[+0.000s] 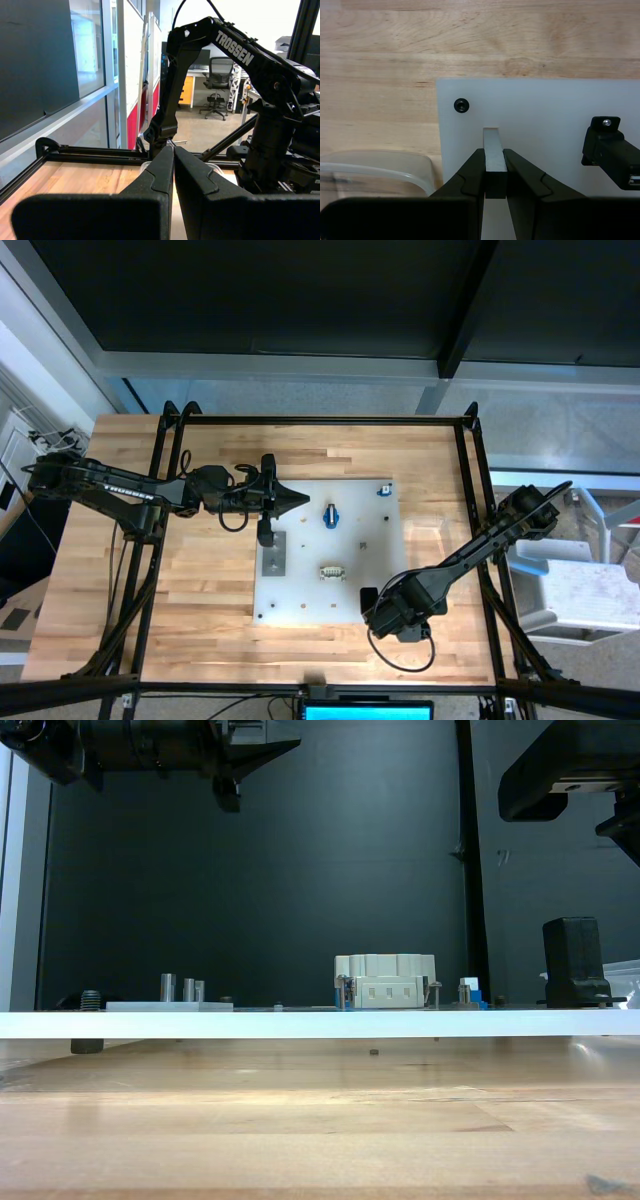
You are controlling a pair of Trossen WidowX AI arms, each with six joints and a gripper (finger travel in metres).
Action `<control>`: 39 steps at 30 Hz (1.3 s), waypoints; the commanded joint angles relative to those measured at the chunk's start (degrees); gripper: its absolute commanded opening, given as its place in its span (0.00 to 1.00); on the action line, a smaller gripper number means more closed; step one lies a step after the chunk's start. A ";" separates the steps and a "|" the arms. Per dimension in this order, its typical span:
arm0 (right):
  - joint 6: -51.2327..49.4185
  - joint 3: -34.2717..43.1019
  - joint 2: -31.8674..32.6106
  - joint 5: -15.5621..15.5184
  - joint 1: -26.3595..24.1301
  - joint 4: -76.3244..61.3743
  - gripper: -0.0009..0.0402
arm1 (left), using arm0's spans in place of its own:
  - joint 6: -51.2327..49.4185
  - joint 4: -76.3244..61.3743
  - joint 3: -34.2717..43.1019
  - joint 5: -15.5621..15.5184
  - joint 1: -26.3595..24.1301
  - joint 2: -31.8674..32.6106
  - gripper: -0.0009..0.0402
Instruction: Pick the 16mm bar and place in it's hole on the taskboard
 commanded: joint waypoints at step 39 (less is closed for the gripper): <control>0.59 -3.96 -0.17 -0.02 0.31 5.16 0.02 | 0.00 0.00 0.00 0.02 0.00 0.00 0.02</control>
